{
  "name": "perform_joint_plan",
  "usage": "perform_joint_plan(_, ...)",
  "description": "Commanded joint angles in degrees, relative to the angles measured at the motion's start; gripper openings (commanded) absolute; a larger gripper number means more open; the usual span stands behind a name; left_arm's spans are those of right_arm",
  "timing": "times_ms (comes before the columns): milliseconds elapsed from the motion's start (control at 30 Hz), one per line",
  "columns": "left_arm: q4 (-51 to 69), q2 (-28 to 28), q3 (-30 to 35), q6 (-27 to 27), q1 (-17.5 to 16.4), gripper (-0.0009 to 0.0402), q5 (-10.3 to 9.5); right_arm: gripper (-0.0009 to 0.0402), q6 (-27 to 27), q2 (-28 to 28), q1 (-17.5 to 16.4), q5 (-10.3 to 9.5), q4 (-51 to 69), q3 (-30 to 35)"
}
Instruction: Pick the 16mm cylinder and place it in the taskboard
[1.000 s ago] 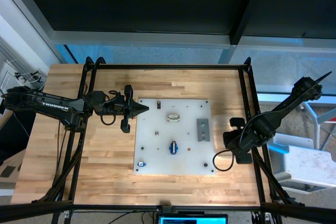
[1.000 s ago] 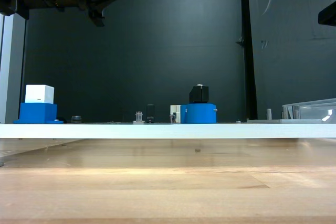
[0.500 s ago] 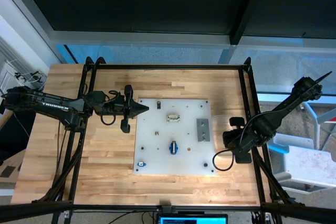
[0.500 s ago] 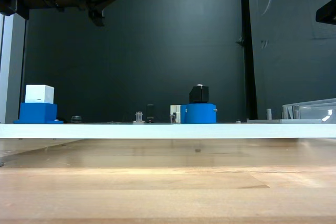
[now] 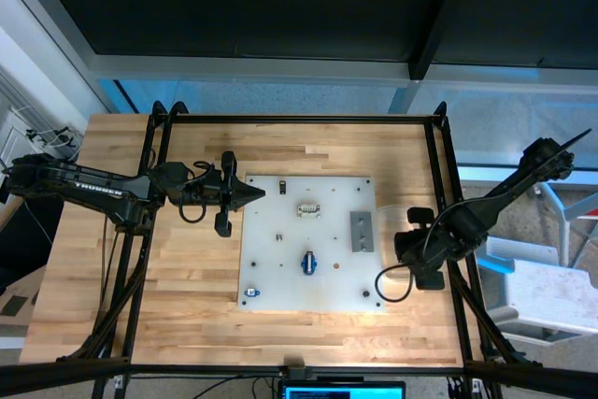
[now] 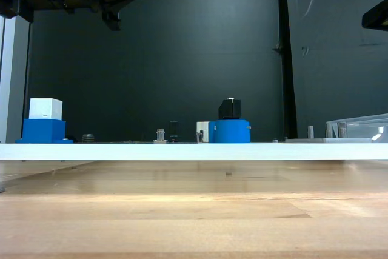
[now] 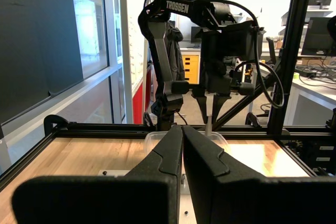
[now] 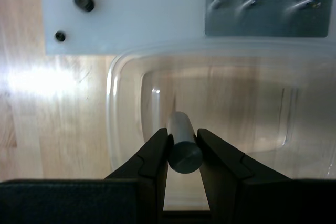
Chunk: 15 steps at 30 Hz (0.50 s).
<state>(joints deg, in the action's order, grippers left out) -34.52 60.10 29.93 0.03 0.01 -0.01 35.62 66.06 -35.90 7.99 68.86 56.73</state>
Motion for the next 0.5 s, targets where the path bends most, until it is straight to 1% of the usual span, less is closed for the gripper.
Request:
perform_joint_plan(33,0.0,0.0,0.02,0.02,-0.02,0.0,0.02,0.0023,-0.55,0.33,1.68,-0.04,-1.97,0.0)
perform_joint_plan(267,0.0,0.0,0.02,0.02,-0.02,0.0,0.02,0.0023,-2.23,2.99,4.74,-0.07,-4.11,0.2)
perform_joint_plan(500,0.0,0.0,0.02,0.0,-0.02,0.0,0.02,0.0023,-4.24,7.04,7.39,-0.09,-4.24,3.82)
